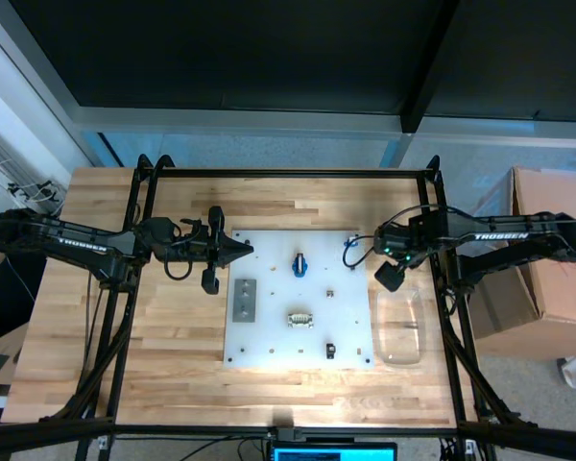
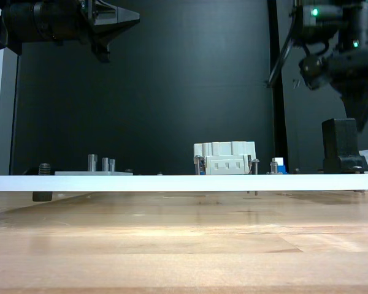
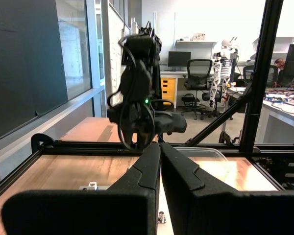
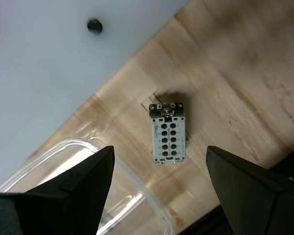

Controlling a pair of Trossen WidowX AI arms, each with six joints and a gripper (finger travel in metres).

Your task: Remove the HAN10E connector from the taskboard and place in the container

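Right gripper (image 1: 390, 277), fingers spread wide, hangs directly above the HAN10E connector (image 4: 167, 132). The connector lies free on the wooden table (image 4: 225, 73), just outside the clear container (image 4: 76, 141), its long axis crossing the fingers' closing line. Left gripper (image 1: 248, 249), closed and empty, hovers farther off at the taskboard (image 1: 269, 336) edge.

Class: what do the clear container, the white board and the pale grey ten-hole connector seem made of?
Clear container: likely plastic; see-through, glossy rim.
White board: matt sheet, perhaps plastic.
Pale grey ten-hole connector, free on wooden table under the open right gripper: probably moulded plastic, metal screw.
Left gripper, shut, hangs over the board's left edge.
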